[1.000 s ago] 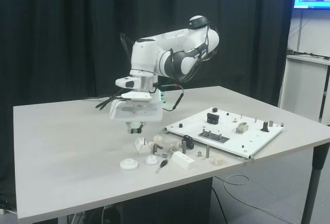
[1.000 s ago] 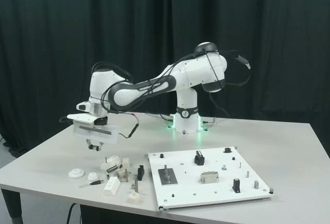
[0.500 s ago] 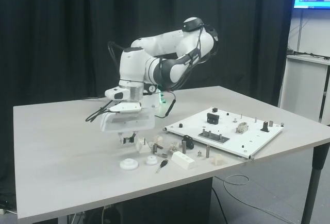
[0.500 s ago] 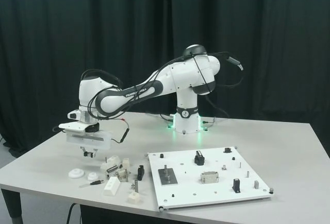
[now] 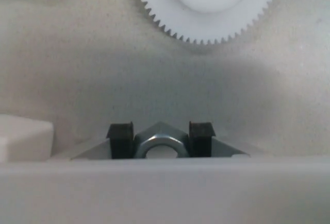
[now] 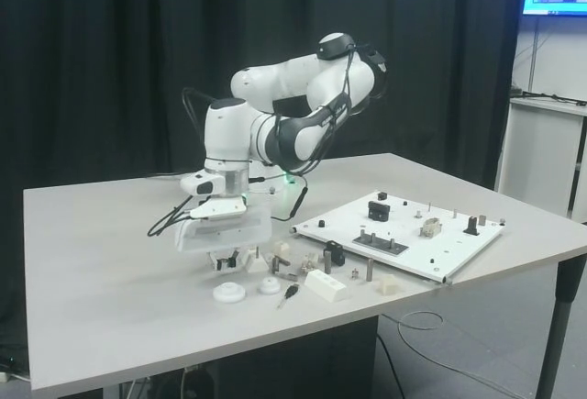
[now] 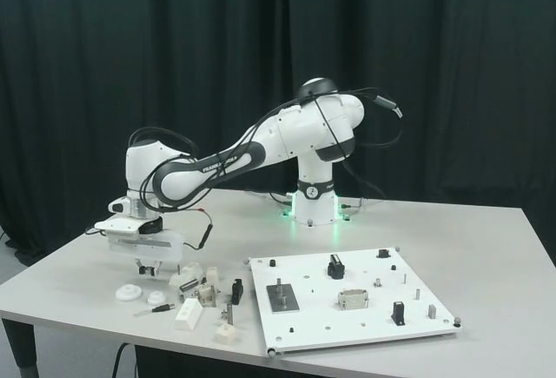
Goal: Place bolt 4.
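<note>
Bolt 4 [image 5: 161, 145] sits clamped between the two black fingertips [image 5: 120, 137] at lower centre of the wrist view; only its grey hexagonal head shows, with the pads pressed against opposite flats. Gripper [image 6: 230, 260] is thus closed on the bolt. In the first room view it hangs at centre left of the frame, low over the grey table [image 6: 110, 261], just above the scatter of loose parts. In the second room view the gripper [image 7: 148, 266] appears at left, beside those same parts.

Large white gear [image 5: 208, 5] fills the upper centre of the wrist view, toothed rim facing the fingertips but apart from them. The same gear [image 6: 228, 293] lies on the table just below the gripper in the first room view, with a smaller white gear [image 6: 270, 285] beside it. A white block [image 5: 23, 137] shows at the left edge of the wrist view.

White board [image 7: 347, 300] with its fixtures lies at lower centre right of the second room view, well apart from the gripper. Green light [image 7: 292, 214] glows at the arm's base.
</note>
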